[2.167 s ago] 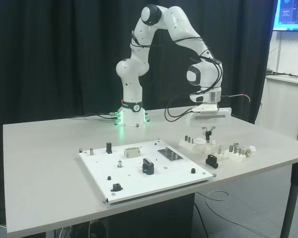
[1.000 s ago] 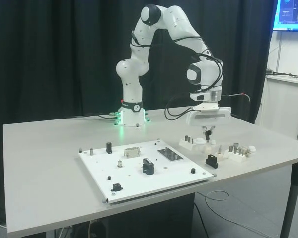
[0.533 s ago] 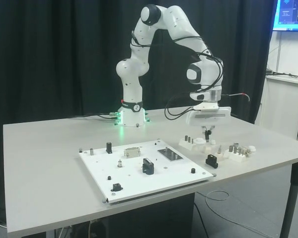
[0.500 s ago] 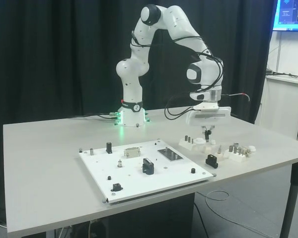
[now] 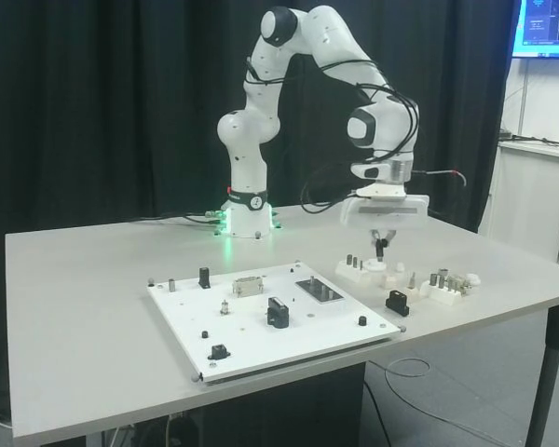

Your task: Insert USB.

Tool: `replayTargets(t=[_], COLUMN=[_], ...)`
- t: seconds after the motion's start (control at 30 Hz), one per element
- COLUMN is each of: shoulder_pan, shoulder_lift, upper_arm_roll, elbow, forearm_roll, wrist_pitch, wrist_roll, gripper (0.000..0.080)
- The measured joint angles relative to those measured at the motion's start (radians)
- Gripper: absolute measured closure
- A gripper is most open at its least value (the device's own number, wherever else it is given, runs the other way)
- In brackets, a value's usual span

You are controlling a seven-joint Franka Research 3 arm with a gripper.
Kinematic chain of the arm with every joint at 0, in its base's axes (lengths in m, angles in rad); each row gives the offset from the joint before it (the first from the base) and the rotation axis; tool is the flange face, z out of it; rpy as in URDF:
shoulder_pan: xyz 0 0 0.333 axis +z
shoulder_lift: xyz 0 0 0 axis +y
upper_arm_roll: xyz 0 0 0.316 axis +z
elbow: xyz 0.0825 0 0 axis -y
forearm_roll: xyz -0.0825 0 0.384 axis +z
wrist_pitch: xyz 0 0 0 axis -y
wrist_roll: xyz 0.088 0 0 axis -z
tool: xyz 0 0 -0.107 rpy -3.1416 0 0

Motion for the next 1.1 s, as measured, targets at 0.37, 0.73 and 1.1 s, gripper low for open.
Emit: replayTargets(t=[0.37, 0.73, 1.1], shoulder_pan=[-0.055, -0.153, -0.26], shoulder_lift=[-0.014, -0.015, -0.015], upper_arm_roll=[-0.026, -0.027, -0.029], elbow=[0.057, 0.099, 0.113], forearm_roll=[-0.047, -0.071, -0.083], wrist_pitch=[-0.106, -0.174, -0.201], wrist_roll=[-0.044, -0.12, -0.239], gripper=[0.0708, 0.0709, 0.0709])
